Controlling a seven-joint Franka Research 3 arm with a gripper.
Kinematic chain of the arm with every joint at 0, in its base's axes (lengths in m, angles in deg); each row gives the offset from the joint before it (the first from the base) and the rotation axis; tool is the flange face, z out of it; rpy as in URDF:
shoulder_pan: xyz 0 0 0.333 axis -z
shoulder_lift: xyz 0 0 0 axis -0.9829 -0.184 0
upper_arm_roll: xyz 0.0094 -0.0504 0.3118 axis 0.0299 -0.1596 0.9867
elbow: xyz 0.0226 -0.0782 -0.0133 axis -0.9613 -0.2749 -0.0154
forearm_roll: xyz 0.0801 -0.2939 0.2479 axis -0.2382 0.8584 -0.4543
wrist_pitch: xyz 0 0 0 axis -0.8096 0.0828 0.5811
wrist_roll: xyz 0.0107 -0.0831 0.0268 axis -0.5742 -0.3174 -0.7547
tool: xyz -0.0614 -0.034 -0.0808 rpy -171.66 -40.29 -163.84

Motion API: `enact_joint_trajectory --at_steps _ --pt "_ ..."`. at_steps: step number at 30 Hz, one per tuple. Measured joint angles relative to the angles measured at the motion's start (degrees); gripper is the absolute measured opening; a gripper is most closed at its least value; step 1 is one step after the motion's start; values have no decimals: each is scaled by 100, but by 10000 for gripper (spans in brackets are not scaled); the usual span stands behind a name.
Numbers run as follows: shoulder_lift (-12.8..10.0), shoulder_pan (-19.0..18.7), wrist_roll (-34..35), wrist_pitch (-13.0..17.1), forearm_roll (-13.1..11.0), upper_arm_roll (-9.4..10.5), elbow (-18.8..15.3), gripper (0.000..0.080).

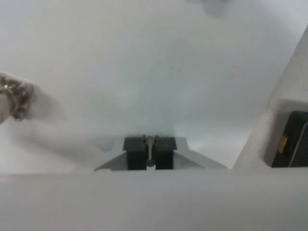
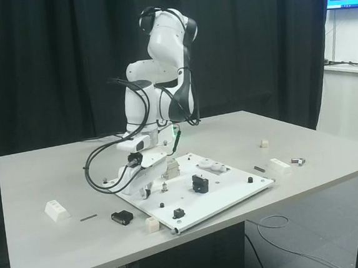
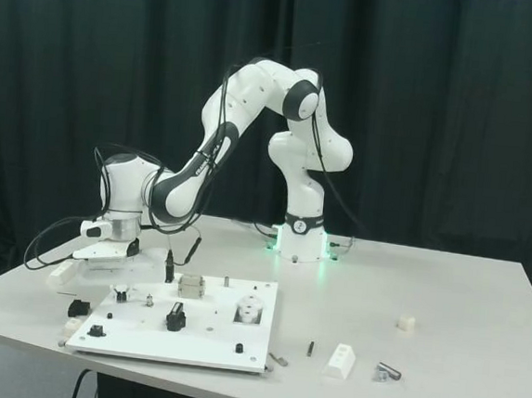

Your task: Remove round peg 1.

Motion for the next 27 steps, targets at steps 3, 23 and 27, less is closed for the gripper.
enact_joint_trajectory --at_steps 3,23,27 --pt "-2 10 -1 -44 5 0 27 35" --pt "279 11 62 -638 396 -99 229 33" --pt "406 11 110 -756 484 -110 237 33"
